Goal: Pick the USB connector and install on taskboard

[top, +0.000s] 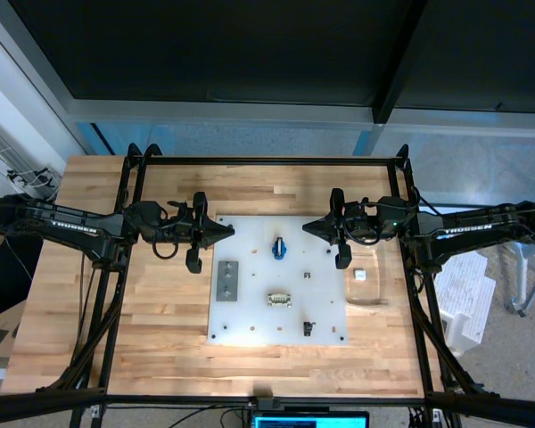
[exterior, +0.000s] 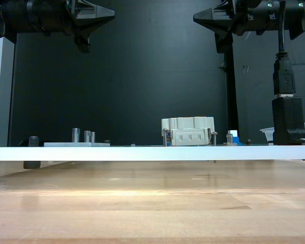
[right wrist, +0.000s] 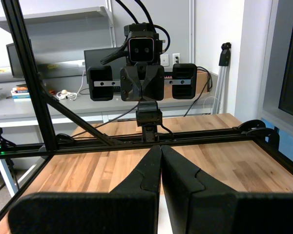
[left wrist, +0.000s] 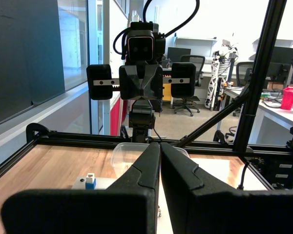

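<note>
Left pincer (top: 225, 230): fingers (left wrist: 141, 170) pressed flat together with nothing between them. It hangs well above the table (top: 152, 339), at 10 o'clock from the centre of the taskboard (top: 250, 321).

Right pincer (top: 310, 227): also closed and empty, at the same raised height, at 1 o'clock from the board centre, with its tip pointing toward the left pincer.

USB connector (top: 309, 327): on the taskboard at 5 o'clock from centre, well apart from both pincers. It stands upright with its lower end in the small black socket (exterior: 290, 122) — a band of metal shell shows between plug body and socket. Its cable (exterior: 282, 30) runs straight up.

Other board parts, from centre: grey block (top: 226, 279) at 9 o'clock, blue part (top: 278, 247) at 12 o'clock, multi-pin connector (top: 279, 300) at 6 o'clock.

Clear tray (top: 374, 299) — just beside the board's 3 o'clock edge, holding a white cube (top: 360, 275).
</note>
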